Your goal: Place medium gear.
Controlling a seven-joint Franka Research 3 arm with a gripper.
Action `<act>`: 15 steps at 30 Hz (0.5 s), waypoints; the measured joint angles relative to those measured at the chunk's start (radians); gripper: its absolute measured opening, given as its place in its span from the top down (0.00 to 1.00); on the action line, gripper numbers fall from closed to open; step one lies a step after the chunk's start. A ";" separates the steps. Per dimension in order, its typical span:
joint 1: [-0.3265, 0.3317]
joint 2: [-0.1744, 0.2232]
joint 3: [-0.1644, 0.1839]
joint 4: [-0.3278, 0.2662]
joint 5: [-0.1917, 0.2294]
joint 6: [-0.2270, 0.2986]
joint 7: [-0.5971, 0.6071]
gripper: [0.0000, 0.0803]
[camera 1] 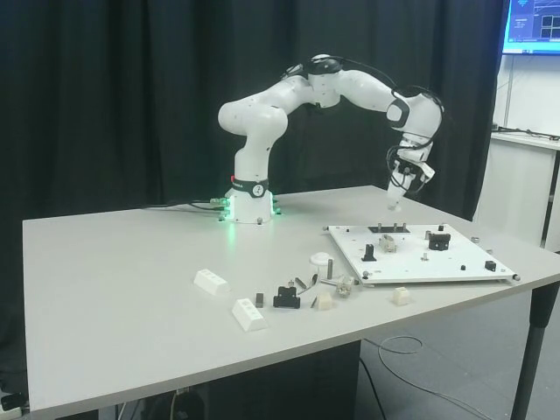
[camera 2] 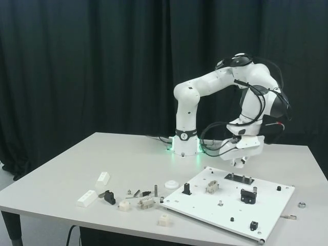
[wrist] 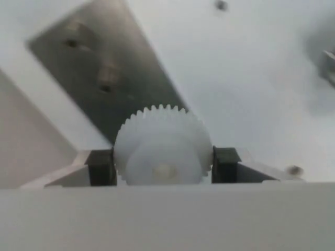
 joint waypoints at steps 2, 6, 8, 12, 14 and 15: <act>-0.008 0.000 -0.002 -0.006 -0.023 0.010 -0.009 0.51; -0.031 0.000 -0.005 -0.023 -0.064 0.035 -0.055 0.51; -0.043 0.000 -0.006 -0.036 -0.079 0.051 -0.084 0.51; -0.073 0.000 -0.009 -0.067 -0.099 0.087 -0.144 0.51; -0.089 0.000 -0.012 -0.085 -0.105 0.105 -0.179 0.51; -0.098 0.000 -0.014 -0.094 -0.108 0.114 -0.199 0.51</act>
